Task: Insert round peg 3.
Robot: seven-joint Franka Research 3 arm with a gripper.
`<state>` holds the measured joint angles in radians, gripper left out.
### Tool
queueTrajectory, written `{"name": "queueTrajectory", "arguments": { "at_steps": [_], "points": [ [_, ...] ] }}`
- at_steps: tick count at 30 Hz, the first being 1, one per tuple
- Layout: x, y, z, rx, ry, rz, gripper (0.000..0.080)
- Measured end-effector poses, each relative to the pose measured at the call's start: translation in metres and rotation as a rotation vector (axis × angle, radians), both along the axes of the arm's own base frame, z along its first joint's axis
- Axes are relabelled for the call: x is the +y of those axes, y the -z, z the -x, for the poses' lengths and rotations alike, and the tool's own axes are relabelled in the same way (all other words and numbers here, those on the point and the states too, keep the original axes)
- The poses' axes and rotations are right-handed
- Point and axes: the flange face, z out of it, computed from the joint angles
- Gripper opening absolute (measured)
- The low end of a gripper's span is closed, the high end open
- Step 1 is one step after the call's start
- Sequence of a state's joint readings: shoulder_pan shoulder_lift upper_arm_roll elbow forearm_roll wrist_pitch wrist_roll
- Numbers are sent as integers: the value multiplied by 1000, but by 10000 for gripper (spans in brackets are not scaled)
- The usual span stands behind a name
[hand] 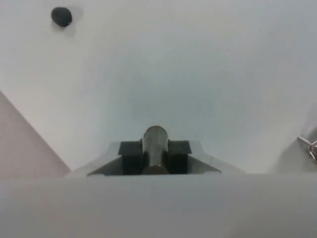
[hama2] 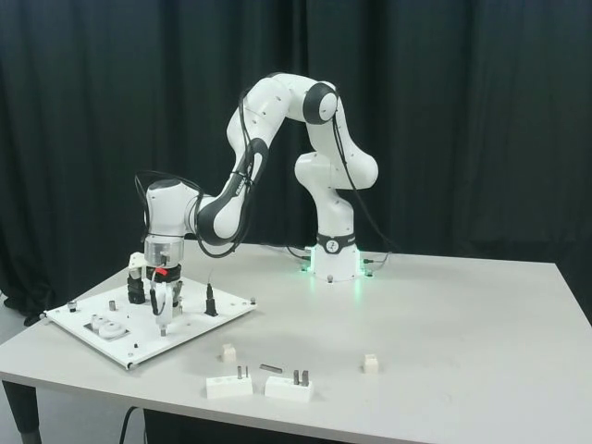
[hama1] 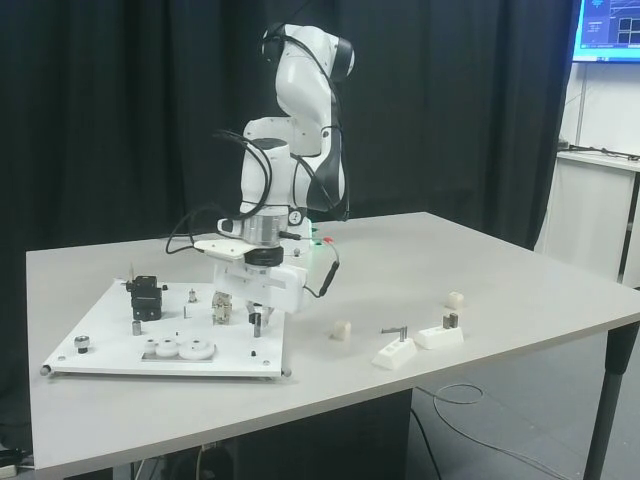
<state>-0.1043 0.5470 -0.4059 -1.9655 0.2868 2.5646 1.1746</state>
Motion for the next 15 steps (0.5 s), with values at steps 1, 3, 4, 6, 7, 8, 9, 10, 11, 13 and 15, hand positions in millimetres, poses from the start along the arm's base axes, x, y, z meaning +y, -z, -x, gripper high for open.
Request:
{"name": "queueTrajectory", "arguments": {
  "at_steps": [1, 3, 4, 6, 7, 8, 9, 10, 11, 13, 15],
  "points": [
    [0, 0, 0, 0, 1, 0, 104],
    [0, 0, 0, -1, 6, 0, 104],
    [-1, 0, 0, -1, 9, 0, 104],
    [-2, -1, 1, -3, 20, 0, 104],
    [-2, -1, 1, -4, 24, 1, 104],
    [-2, -2, 1, -4, 26, 1, 277],
    [-3, -3, 1, -5, 28, 1, 277],
    [-3, -3, 1, -6, 29, 2, 277],
    [-3, -4, 1, -8, 30, 2, 277],
    [-3, -6, 1, -11, 30, 3, 277],
    [-4, -9, 0, -16, 30, 3, 277]
  ]
}}
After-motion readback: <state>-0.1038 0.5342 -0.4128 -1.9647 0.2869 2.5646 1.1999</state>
